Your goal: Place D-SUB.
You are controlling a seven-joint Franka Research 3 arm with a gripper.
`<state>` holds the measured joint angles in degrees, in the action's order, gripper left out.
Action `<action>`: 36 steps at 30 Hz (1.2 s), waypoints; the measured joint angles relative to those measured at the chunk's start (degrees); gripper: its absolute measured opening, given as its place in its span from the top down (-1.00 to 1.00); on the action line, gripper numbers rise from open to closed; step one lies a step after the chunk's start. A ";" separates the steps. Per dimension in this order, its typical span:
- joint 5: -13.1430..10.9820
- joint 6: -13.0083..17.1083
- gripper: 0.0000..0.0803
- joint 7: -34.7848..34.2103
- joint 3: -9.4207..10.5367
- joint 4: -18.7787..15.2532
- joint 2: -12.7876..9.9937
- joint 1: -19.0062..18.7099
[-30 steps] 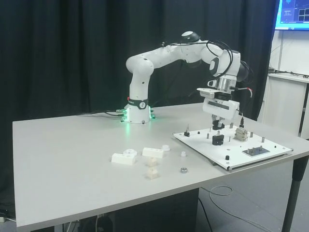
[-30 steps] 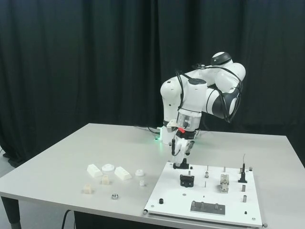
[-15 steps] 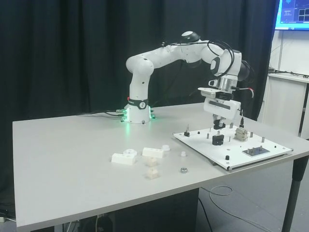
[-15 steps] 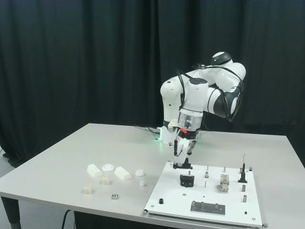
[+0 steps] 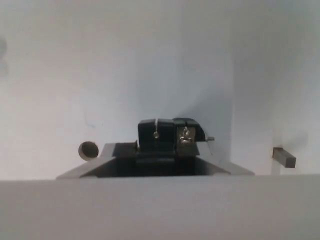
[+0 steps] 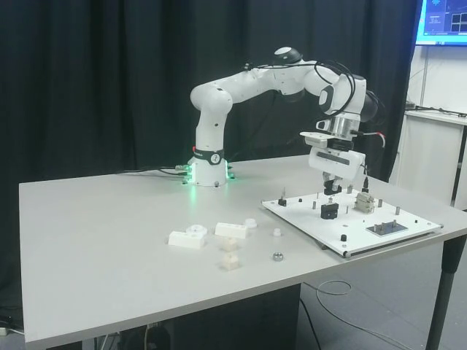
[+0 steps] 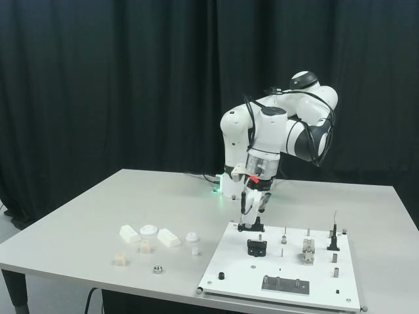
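Observation:
The D-SUB (image 5: 170, 135) is a small black connector that sits on the white board (image 7: 229, 261), at the board corner nearest the arm's base. In the second room view the D-SUB (image 7: 251, 227) rests on the board just under my gripper (image 7: 253, 208). The gripper hangs a short way above the connector, open, with nothing held. In the first room view the gripper (image 6: 330, 182) hovers over the same D-SUB (image 6: 326, 192) on the board (image 6: 306, 219).
The board also carries another black part (image 7: 256, 247), several short pegs, a white-grey block (image 7: 308, 250) and a grey plate (image 7: 285, 283). Several loose white parts (image 7: 150, 235) and a nut (image 7: 157, 268) lie on the grey table beside the board.
The gripper has risen straight up from the board, and the black D-SUB has stayed on the board below it.

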<state>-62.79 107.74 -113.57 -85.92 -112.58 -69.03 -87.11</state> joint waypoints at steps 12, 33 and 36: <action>0.85 -0.07 0.62 0.97 0.01 0.07 -0.23 0.15; 5.52 5.07 0.62 17.11 1.21 -4.83 -1.76 7.59; 3.84 6.11 0.62 21.07 1.50 -5.77 -1.76 9.42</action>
<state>-58.95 113.85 -92.50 -84.43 -118.35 -70.79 -77.69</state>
